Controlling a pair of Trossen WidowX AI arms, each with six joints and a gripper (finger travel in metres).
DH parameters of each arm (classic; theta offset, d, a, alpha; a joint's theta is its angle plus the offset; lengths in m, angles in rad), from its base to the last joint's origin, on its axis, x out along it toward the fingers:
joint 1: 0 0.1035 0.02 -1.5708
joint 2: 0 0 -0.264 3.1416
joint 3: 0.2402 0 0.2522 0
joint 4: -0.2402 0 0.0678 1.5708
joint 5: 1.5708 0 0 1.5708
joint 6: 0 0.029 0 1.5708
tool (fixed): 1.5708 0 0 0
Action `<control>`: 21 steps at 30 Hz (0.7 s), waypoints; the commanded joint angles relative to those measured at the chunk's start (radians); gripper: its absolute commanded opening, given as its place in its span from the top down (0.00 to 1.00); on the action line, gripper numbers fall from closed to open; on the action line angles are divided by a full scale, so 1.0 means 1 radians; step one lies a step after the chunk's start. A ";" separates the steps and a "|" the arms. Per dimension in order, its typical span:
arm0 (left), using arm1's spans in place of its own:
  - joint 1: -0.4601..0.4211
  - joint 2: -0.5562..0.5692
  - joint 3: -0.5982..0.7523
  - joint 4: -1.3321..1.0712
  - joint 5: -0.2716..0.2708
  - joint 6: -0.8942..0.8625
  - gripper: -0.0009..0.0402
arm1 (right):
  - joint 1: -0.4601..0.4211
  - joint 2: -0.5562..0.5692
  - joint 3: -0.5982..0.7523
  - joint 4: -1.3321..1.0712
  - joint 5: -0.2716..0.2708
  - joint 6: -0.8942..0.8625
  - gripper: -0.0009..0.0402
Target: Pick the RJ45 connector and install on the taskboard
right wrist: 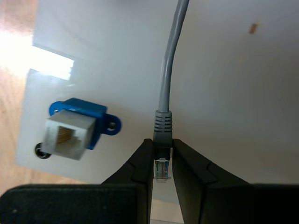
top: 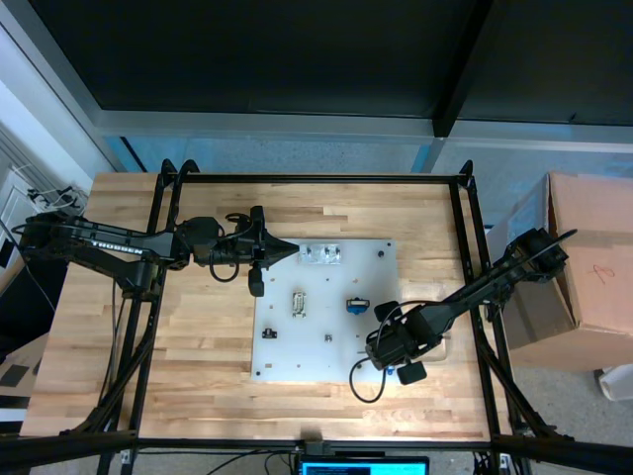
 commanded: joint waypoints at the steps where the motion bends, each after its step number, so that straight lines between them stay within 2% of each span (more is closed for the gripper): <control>1: 0.000 0.000 0.000 0.000 0.000 0.000 0.98 | -0.002 0.000 -0.001 -0.002 0.010 0.004 0.98; 6: 0.000 0.000 0.000 0.000 0.000 0.000 0.98 | -0.009 -0.024 -0.001 -0.004 0.001 0.019 0.96; 11: 0.000 0.000 0.000 0.000 0.000 0.000 0.98 | -0.051 -0.112 -0.001 -0.021 0.001 0.041 0.98; 17: 0.000 0.000 0.000 0.000 0.000 0.000 0.98 | -0.178 -0.253 -0.001 -0.028 -0.003 0.063 0.98; 21: 0.000 0.000 0.000 0.000 0.000 0.000 0.98 | -0.286 -0.368 -0.001 0.018 -0.030 0.037 0.98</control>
